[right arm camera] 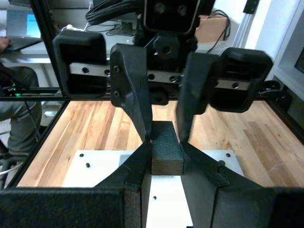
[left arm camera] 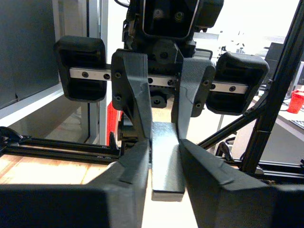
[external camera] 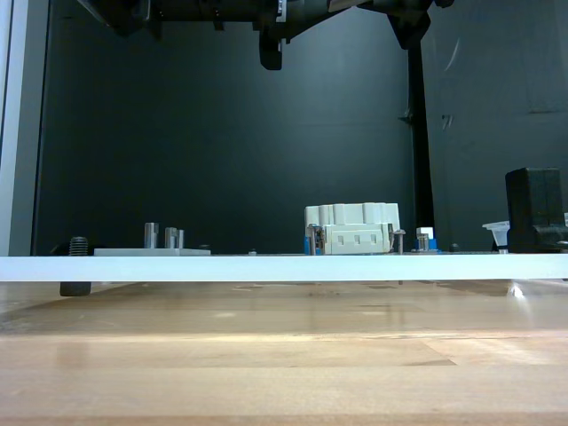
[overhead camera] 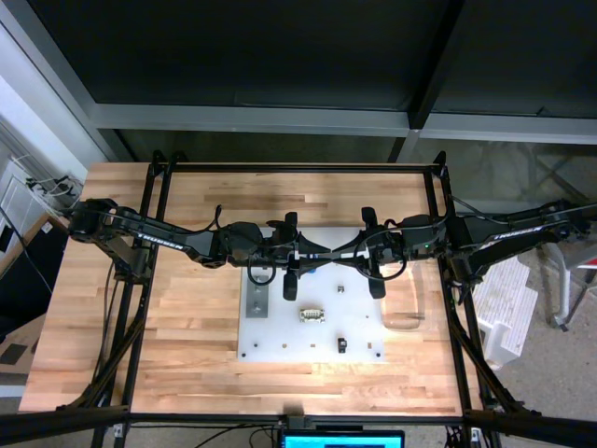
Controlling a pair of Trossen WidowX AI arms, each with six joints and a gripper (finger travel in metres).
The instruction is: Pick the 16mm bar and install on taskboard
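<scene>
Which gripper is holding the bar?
Both: the left gripper and right gripper meet high above the board, each shut on the bar, which hangs clear of it.

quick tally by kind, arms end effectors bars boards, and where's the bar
arms: 2 (left arm, right arm)
end effectors: 2 (left end effector, right end effector), tip to tip high above the taskboard
16mm bar: 1, held by both, clear of the board
taskboard: 1
total: 6
</scene>
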